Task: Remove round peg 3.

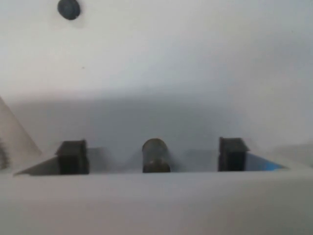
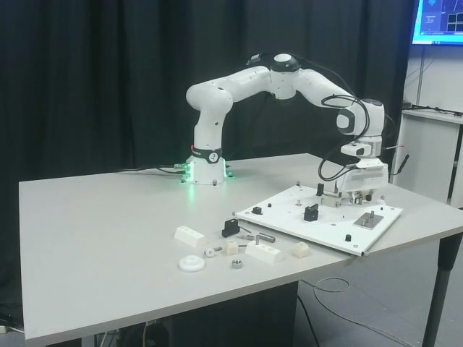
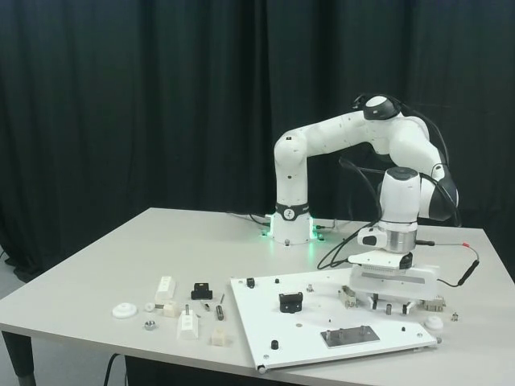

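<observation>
In the wrist view a short dark round peg [image 1: 156,155] stands upright on the white board [image 1: 161,73]. My gripper [image 1: 152,156] is open, with one black fingertip [image 1: 73,156] on each side of the peg and a gap to both. The room views show the gripper [image 2: 352,196] [image 3: 390,305] lowered close over the far right part of the white board [image 2: 289,213] [image 3: 265,322]. There the peg itself is hidden by the hand.
On the board sit a black block [image 2: 311,212] [image 3: 290,301], a grey metal plate [image 2: 367,219] [image 3: 350,335] and small black studs [image 1: 68,9]. Loose white blocks [image 2: 190,235], a white gear [image 2: 192,264] and a black bracket [image 2: 230,227] lie on the table beside the board.
</observation>
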Controlling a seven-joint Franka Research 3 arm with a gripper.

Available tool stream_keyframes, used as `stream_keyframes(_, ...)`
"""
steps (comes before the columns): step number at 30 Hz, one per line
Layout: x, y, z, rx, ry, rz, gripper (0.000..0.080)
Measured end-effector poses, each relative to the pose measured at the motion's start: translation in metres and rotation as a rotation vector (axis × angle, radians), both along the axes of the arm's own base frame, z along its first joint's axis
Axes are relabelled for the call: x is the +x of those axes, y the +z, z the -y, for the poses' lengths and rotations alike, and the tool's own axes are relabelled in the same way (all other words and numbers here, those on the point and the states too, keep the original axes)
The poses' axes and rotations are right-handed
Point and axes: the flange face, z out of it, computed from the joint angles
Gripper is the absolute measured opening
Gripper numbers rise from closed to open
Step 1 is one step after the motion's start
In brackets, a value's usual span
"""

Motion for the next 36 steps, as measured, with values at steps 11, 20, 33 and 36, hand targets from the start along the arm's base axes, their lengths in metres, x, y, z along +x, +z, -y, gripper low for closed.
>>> stream_keyframes(11,0.0014,-0.0059,0.0049,0.001,-0.011,-0.015,0.0310)
stream_keyframes(20,0.0034,-0.0067,0.0031,0.018,-0.013,-0.030,0.0107)
stream_keyframes(33,0.0055,-0.0061,0.0037,0.020,-0.013,-0.044,0.0107)
stream_keyframes(36,0.0057,-0.0039,0.0035,0.018,-0.011,-0.046,0.0107)
